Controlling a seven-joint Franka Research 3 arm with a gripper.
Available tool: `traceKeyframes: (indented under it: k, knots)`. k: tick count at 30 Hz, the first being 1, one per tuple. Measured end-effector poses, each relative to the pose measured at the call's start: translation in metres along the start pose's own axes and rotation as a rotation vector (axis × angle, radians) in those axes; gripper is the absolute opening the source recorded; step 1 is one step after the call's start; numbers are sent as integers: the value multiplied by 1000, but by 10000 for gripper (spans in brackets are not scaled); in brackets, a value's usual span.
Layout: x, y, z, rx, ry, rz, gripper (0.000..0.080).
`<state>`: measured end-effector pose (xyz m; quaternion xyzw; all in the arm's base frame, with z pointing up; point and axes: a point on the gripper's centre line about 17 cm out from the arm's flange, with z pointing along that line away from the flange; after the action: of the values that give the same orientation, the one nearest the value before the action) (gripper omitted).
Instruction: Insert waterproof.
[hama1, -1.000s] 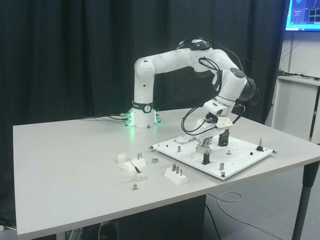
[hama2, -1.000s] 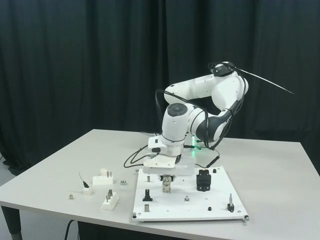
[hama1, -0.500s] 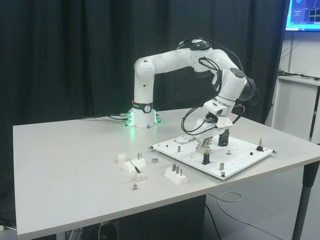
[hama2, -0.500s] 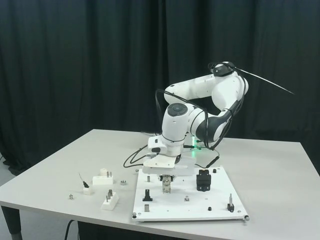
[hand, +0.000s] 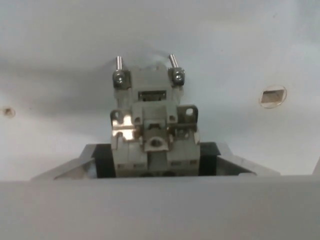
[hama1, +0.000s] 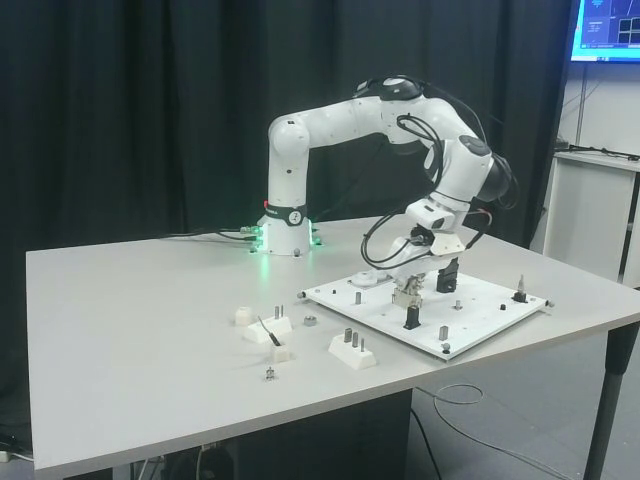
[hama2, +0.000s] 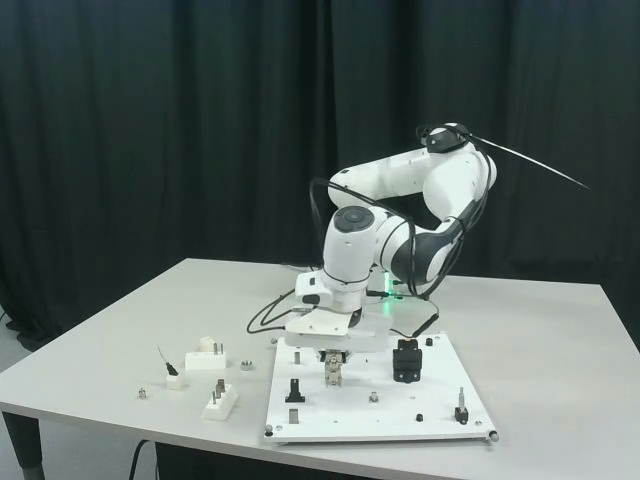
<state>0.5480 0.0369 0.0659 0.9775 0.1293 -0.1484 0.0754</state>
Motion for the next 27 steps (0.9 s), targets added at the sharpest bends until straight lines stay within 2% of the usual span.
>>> traceKeyframes:
  k: [10, 27]
  knots:
    - [0, -1, 4, 22, 2, 17, 317]
    - [0, -2, 2, 25, 3, 17, 317]
